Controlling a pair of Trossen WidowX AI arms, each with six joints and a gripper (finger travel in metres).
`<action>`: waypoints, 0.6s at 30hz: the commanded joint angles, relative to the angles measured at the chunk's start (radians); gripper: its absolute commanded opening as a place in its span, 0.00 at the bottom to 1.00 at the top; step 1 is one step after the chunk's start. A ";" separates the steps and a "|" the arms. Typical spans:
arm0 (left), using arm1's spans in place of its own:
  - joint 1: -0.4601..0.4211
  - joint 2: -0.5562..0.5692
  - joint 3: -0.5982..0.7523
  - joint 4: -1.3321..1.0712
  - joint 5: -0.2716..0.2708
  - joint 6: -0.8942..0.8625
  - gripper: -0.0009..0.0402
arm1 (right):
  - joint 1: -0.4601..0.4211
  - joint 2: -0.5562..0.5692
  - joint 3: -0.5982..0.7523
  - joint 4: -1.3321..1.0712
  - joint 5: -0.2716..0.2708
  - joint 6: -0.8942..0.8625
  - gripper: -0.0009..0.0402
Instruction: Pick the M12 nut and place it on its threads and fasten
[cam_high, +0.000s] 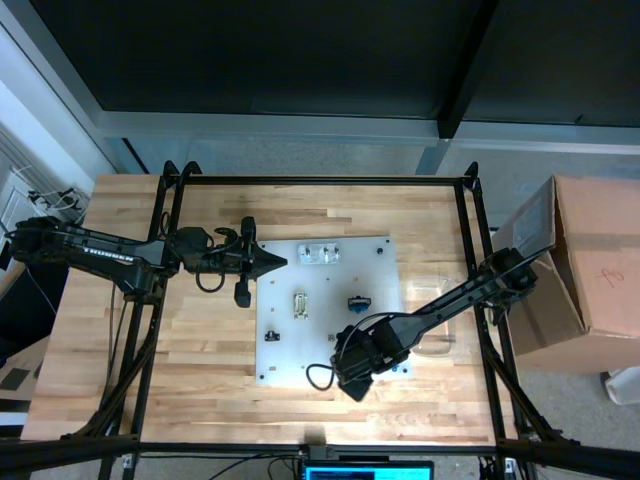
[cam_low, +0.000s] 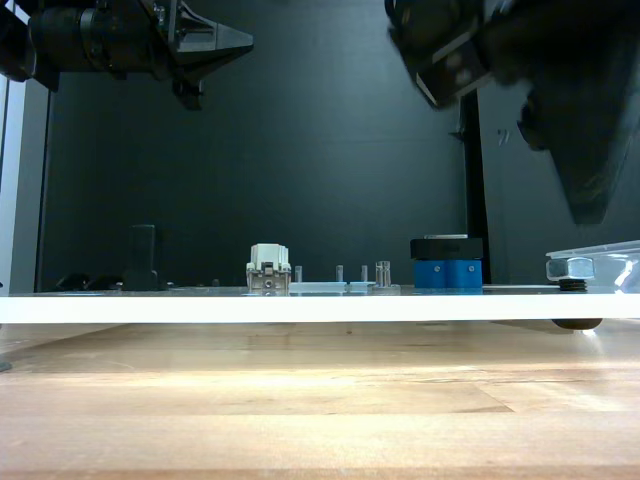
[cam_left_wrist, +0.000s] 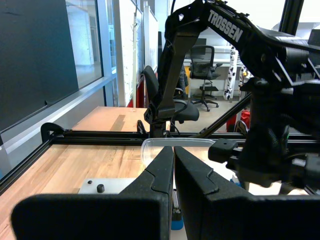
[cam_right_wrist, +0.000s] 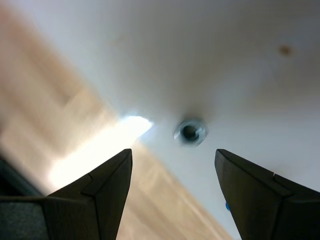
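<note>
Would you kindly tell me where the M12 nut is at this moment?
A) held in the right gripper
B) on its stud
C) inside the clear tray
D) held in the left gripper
B: the low view shows the nut sitting on top of its stud, and the right wrist view shows it free below the open right gripper; the left gripper, shut and empty, hangs over the board's left edge.

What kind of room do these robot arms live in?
Probably a robotics lab: a framed wooden table, an office chair nearby. The left hand, shut, hovers at the white board's left edge; the right hand, open, hangs over the silver nut on its stud.
</note>
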 joint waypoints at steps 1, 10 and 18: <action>0.000 0.000 0.000 0.000 0.000 0.000 0.02 | 0.000 -0.019 0.004 -0.018 -0.048 -0.207 0.58; 0.000 0.000 0.000 0.000 0.000 0.000 0.02 | 0.000 -0.026 -0.010 -0.050 0.028 -0.539 0.25; 0.000 0.000 0.000 0.000 0.000 0.000 0.02 | 0.001 -0.026 -0.022 -0.082 0.137 -0.657 0.05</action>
